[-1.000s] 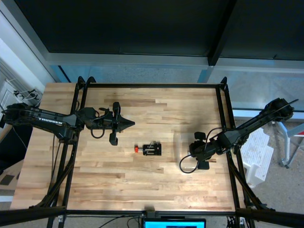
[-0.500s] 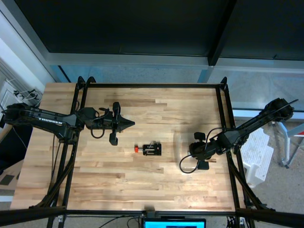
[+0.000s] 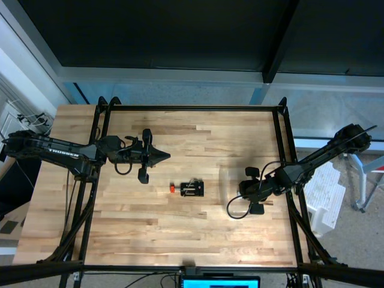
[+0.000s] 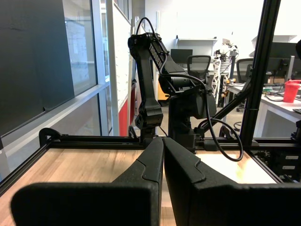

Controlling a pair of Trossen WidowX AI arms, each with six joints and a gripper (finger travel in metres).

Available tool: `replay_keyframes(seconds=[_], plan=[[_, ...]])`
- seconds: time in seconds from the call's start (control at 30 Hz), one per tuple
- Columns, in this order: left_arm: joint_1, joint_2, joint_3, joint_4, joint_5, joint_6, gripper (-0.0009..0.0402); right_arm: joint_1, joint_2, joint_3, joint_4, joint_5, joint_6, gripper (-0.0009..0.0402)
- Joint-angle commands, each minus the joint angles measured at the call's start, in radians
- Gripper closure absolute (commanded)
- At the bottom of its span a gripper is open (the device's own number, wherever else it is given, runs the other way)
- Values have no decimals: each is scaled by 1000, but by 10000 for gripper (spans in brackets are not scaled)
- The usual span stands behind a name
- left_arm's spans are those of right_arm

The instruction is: Pick the RCA connector and install on taskboard

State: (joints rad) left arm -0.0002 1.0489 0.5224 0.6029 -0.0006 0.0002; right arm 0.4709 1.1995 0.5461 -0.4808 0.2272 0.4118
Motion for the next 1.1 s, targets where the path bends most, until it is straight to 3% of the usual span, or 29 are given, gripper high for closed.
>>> replay_keyframes(seconds=[0.03,0.47,1.1], plan=[[0,0,0,0,0,0,393,0,-3,0,-1,0,0,391],[0,0,0,0,0,0,393,0,-68,61,-95,-11,0,392],[0,0,0,0,0,0,393,0,-122,287,-402,-10,-1,392]])
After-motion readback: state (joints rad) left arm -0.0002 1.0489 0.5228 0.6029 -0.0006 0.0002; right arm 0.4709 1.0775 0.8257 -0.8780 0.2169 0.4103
